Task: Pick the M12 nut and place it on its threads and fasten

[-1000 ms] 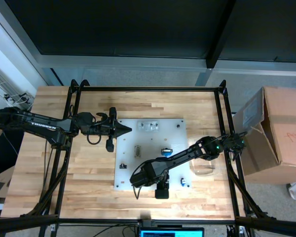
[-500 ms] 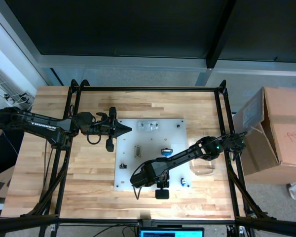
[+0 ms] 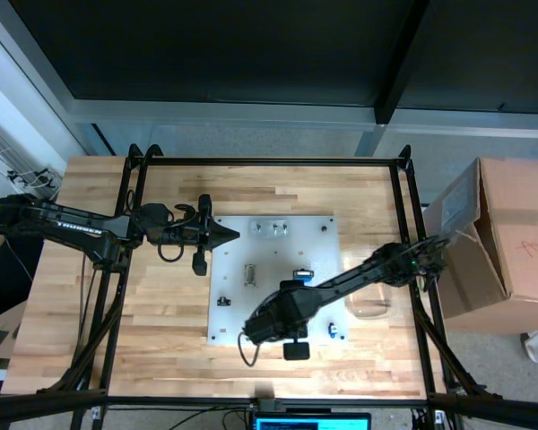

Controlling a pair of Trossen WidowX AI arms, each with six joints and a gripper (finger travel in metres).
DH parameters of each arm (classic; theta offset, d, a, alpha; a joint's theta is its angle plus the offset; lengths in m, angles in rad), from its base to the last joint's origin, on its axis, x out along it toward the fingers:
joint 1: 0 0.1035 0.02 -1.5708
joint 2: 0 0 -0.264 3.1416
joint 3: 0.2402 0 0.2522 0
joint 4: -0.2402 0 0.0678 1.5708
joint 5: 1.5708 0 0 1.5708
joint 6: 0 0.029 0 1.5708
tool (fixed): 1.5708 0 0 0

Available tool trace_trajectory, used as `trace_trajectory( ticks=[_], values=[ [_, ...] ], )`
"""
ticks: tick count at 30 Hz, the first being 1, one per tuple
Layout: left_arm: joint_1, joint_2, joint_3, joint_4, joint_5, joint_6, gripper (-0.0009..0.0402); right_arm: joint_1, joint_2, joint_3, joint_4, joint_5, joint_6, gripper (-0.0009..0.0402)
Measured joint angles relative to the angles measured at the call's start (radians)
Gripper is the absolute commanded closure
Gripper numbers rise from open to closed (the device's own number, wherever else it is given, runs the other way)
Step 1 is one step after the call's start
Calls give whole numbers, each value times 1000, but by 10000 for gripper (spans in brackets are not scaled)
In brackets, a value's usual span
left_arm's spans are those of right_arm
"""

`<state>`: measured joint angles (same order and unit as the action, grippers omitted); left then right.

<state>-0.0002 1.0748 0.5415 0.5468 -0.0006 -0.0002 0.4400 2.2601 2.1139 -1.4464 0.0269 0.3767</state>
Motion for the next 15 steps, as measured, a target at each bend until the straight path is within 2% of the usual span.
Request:
trace_trajectory(
  ticks=[4, 7, 11, 15],
  values=[
    [0, 0, 0, 0, 0, 0, 393, 38, -98, -110, 126, 75, 3, 389],
    [0, 0, 0, 0, 0, 0, 393, 60, -185, -243, 256, 99, 16, 389],
    [0, 0, 0, 0, 0, 0, 393, 97, -290, -432, 446, 182, 31, 389],
    [0, 0, 0, 0, 0, 0, 393, 128, -373, -600, 587, 224, 37, 389]
  ],
)
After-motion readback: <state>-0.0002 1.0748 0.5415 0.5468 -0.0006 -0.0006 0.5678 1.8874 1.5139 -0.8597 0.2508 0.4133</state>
